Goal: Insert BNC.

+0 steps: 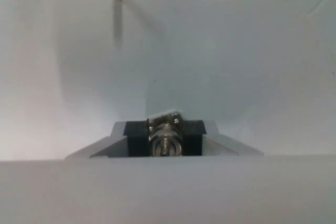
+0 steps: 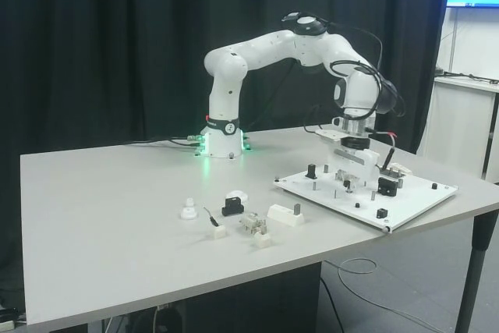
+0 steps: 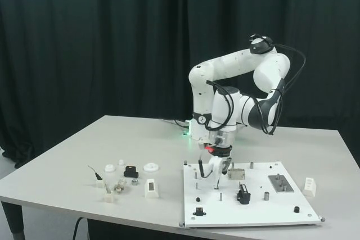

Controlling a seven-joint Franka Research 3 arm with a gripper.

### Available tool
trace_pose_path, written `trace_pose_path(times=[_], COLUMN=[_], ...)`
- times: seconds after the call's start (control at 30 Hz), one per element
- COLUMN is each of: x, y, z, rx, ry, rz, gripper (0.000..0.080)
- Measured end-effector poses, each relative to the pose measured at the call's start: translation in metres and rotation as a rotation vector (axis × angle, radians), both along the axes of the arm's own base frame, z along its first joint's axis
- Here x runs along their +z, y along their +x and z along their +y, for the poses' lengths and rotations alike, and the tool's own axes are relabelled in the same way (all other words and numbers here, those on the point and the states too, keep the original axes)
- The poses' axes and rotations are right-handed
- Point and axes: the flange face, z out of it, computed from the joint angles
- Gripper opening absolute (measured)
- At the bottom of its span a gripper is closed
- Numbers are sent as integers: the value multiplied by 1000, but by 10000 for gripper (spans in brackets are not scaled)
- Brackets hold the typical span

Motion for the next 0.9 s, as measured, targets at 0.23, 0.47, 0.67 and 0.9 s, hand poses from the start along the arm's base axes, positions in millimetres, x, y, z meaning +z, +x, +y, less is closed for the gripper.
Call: trace_pose_path(times=[0.23,0.47,0.67,0.9], x=[0,0,0,1], y=[2,3,4,4], z=[-1,-2,-3,-6], rx=[-108,-204,-272,-350], ry=[5,14,21,39], rz=[11,11,8,6], gripper=[124,124,124,124])
